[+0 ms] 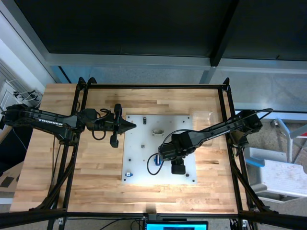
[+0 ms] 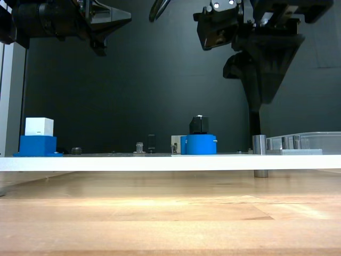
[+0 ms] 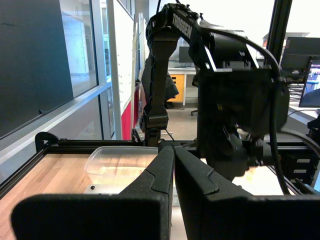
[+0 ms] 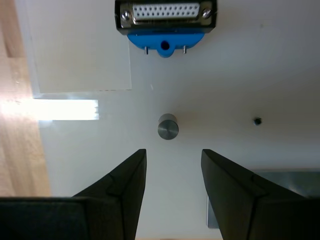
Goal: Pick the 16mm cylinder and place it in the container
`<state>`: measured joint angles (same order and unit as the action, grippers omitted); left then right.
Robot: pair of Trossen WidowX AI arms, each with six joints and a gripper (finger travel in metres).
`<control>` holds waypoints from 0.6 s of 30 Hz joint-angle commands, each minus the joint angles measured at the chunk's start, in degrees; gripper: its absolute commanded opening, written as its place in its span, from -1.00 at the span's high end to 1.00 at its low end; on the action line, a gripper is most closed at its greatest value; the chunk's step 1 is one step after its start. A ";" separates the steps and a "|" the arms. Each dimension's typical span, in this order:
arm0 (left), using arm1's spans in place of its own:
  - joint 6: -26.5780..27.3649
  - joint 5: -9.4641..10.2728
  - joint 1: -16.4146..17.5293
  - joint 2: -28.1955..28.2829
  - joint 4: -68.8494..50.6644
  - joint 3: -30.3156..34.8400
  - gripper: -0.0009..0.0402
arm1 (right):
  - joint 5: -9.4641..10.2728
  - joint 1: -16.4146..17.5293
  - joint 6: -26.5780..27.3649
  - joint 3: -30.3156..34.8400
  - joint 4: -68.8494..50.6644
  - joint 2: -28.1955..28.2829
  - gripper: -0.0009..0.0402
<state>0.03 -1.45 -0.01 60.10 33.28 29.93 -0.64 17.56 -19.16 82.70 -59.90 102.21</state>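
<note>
- The 16mm cylinder (image 4: 168, 126) stands upright on the board (image 1: 139, 163), long axis vertical, round end up.
- Your right tool (image 4: 173, 155) hangs above the board, fingers spread, with the cylinder just ahead.
- Your left tool (image 3: 173, 150), pressed together, hovers at the board's left edge.
- The container (image 1: 204, 116) sits beside the board's far right corner.

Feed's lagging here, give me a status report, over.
Right gripper open, above the 16mm cylinder, not touching. Left gripper shut, parked by the left edge of the board. Nothing between right gripper and cylinder.
</note>
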 commanded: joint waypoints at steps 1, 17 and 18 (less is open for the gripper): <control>0.00 0.00 0.00 0.00 -0.02 0.02 0.96 | -0.11 0.33 0.07 -0.07 0.35 0.92 0.19; 0.00 0.00 0.00 0.00 -0.04 0.02 0.96 | -2.78 0.59 0.07 -1.05 2.23 3.13 0.19; 0.02 0.00 0.00 0.02 0.00 0.02 0.96 | -2.69 0.59 0.07 -1.05 2.38 3.37 0.19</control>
<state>0.03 -1.45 -0.01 60.10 33.23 29.93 -3.46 18.13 -19.16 81.65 -57.60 105.30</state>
